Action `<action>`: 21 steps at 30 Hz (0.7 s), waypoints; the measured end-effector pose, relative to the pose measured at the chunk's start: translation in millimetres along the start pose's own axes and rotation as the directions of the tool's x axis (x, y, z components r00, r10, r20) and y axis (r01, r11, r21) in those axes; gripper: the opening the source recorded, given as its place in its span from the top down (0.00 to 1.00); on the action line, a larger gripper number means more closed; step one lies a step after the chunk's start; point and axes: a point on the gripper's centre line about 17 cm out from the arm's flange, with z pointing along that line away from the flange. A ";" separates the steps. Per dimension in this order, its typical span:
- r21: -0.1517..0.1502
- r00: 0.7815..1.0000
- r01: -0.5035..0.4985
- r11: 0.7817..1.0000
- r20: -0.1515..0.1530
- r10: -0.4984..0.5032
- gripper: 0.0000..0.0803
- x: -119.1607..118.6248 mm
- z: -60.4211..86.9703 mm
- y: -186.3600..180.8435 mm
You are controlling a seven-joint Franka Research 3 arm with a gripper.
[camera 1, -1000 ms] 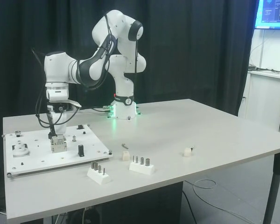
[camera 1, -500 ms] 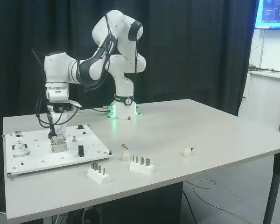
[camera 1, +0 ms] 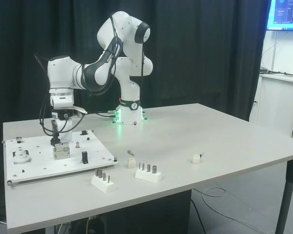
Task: Insert waterproof.
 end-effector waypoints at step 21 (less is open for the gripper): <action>-0.017 1.000 -0.006 1.000 0.008 0.007 0.00 2.3 -2.8 10.5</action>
